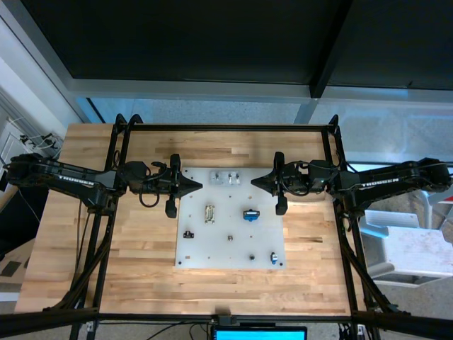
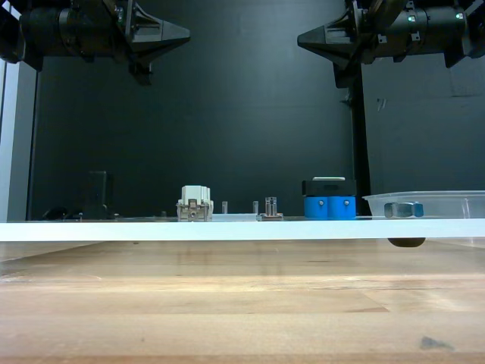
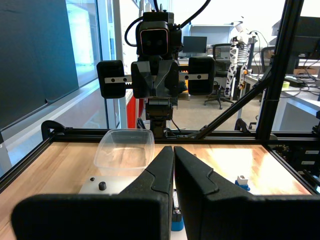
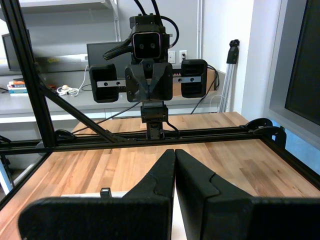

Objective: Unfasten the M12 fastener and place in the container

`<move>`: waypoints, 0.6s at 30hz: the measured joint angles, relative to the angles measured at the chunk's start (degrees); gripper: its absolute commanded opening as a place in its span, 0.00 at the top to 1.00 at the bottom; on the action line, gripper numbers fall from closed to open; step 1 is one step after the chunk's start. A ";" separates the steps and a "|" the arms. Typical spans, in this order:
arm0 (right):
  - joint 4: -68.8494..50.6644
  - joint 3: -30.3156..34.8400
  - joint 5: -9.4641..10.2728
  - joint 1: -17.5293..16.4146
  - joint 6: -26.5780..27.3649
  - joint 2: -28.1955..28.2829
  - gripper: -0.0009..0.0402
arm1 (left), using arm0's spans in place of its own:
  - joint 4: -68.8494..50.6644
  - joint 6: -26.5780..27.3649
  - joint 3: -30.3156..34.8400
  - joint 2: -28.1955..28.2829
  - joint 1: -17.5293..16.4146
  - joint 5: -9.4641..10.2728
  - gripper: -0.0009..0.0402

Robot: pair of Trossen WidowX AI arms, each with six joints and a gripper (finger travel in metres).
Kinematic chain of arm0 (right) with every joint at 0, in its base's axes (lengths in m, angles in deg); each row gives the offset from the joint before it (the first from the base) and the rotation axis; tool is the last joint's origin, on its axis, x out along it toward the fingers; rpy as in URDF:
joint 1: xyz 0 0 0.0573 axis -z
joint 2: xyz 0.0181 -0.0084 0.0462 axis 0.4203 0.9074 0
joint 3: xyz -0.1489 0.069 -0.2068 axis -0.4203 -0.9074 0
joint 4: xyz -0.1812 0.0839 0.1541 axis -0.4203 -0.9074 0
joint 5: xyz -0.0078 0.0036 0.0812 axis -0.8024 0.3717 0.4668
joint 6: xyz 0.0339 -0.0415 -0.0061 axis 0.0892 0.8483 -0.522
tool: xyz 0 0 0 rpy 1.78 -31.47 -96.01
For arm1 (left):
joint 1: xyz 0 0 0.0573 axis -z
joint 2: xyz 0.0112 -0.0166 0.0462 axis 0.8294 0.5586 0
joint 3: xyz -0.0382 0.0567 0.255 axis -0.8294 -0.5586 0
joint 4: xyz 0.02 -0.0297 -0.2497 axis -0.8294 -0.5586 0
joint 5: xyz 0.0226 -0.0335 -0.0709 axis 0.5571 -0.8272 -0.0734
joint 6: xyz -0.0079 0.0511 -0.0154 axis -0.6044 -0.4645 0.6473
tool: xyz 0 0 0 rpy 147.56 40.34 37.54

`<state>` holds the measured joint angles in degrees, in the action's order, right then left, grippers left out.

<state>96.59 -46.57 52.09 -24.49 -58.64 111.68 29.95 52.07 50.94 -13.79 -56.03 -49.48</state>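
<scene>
The M12 fastener (image 1: 274, 258) is a small silver nut on its stud near the white board's (image 1: 212, 248) near right edge. In the low view the nut (image 2: 403, 209) stands in front of the clear container (image 2: 455, 203). The left wrist view shows the container (image 3: 125, 150) holding nothing, past the board's far right corner. My left gripper (image 1: 200, 186) hovers shut over the board's far left part, holding nothing. High above the board's far right part, my right gripper (image 1: 253, 182) is likewise shut on nothing. Both are far from the nut.
On the board stand a beige connector (image 1: 209, 214), a blue block (image 1: 250, 214), a silver post (image 1: 230, 238), a small black piece (image 1: 250, 256) and two clear posts (image 1: 226, 177). A black frame (image 1: 226, 128) surrounds the wooden table.
</scene>
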 measured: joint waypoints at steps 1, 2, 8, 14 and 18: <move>0.00 0.00 0.02 0.00 0.02 0.02 0.98 | 0.02 -0.02 0.00 0.02 0.02 0.02 0.98; -0.11 0.00 0.00 0.00 0.00 0.00 0.98 | 0.00 -0.02 0.00 0.02 0.00 0.02 0.98; -0.37 0.00 0.02 0.00 0.02 0.00 0.98 | 0.00 0.00 0.00 0.00 0.00 0.02 0.98; -0.37 0.00 0.02 -0.02 0.00 0.02 0.98 | 0.00 -0.02 0.00 0.02 0.00 0.02 0.98; -2.47 0.44 -0.11 -0.50 -0.70 0.00 0.98 | 0.02 0.00 0.00 0.02 0.00 0.00 0.98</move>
<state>94.12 -46.13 51.98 -25.00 -59.34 111.68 29.97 52.07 50.94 -13.77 -56.03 -49.48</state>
